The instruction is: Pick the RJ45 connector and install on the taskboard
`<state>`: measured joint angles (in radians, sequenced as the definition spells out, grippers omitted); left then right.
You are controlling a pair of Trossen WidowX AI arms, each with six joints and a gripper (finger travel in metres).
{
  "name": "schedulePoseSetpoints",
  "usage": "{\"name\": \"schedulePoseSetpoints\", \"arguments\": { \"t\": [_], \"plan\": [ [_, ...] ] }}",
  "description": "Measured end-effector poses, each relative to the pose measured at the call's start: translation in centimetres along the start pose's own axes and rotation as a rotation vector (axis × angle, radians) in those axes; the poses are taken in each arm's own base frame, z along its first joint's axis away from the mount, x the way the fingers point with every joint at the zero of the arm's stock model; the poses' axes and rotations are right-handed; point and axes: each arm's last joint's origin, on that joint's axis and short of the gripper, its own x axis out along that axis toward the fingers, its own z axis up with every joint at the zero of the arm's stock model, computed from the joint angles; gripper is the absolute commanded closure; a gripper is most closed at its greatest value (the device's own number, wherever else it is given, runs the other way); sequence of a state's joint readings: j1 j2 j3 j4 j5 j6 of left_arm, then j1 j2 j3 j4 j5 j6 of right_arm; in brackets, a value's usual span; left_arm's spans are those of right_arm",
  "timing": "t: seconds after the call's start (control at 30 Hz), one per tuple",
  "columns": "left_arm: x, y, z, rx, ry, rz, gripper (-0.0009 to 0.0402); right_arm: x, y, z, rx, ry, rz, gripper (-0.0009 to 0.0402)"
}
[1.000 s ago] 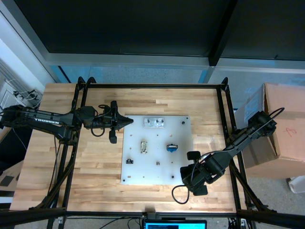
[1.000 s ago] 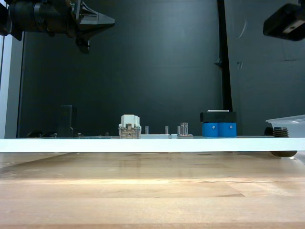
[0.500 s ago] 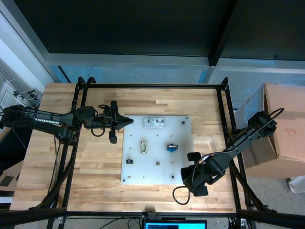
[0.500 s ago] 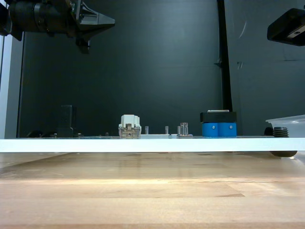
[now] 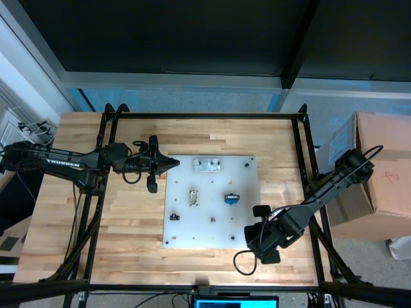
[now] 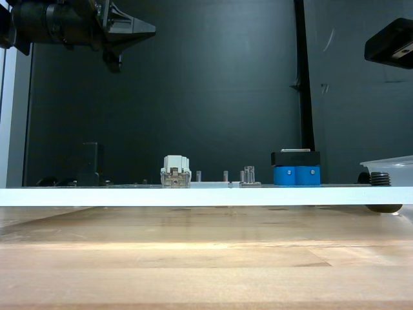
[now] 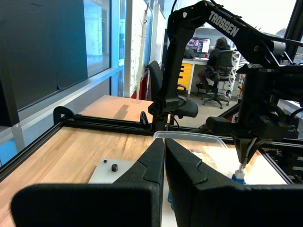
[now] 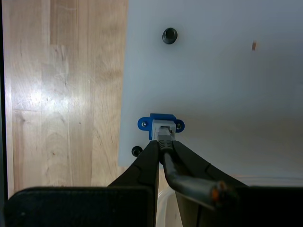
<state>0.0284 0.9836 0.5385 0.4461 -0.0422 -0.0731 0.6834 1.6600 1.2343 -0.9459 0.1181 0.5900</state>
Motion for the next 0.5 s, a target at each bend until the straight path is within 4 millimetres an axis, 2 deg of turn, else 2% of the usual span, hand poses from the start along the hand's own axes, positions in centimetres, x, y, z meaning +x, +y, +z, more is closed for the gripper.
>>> {"name": "schedulePoseSetpoints", "arguments": {
  "t": [0.5],
  "plan": [
    [0.00, 0.00, 0.00, 0.000, 0.000, 0.000, 0.0393, 1.07, -0.18, -0.45, 0.021, -0.010, -0.004, 0.0393]
  ]
}}
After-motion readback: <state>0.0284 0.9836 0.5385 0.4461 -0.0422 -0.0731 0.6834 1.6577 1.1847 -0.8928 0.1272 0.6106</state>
